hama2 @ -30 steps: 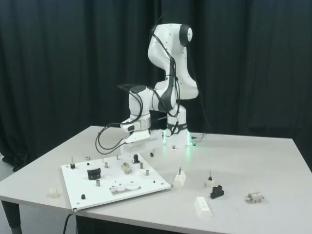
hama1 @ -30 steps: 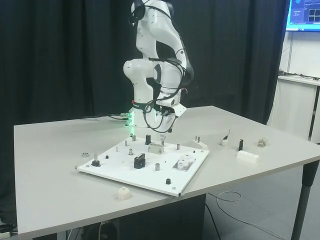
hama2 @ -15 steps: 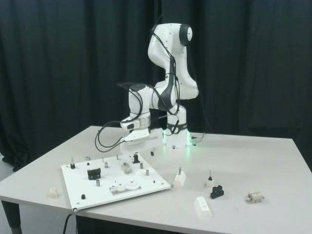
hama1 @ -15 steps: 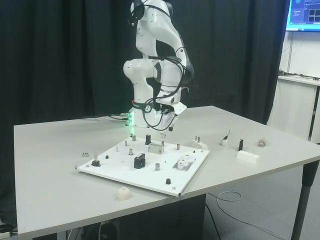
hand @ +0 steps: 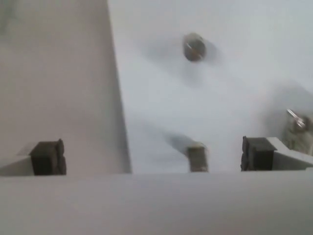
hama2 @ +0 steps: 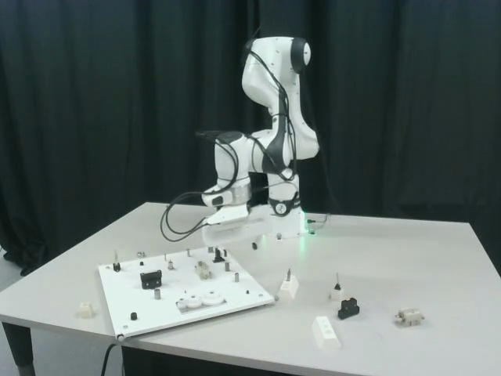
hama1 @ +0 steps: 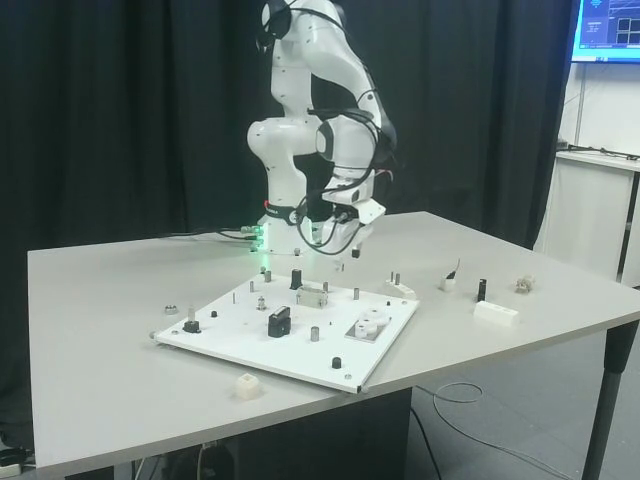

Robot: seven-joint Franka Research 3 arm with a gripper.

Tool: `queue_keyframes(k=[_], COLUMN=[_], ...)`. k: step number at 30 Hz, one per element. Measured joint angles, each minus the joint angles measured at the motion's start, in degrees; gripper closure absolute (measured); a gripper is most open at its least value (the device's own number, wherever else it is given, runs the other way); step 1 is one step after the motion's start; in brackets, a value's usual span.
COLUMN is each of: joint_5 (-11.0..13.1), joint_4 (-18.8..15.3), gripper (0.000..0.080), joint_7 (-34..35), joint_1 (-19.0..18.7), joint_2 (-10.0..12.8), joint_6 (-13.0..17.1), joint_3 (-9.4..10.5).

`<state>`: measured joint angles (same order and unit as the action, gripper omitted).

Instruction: Pick square peg 2.

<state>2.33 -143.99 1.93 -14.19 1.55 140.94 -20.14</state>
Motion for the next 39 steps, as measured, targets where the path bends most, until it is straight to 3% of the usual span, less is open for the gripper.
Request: queue_keyframes(k=[23,39], joint_5=[1.3,1.1], joint_4=[0.5,1.0], gripper=[0.0003,0.0003], joint_7=[18.9,40.0], joint_1=[-9.3,-14.3], joint_2=[-2.0,1.0], joint_6=[-1.8,-0.2], joint_3=[2.24,4.02])
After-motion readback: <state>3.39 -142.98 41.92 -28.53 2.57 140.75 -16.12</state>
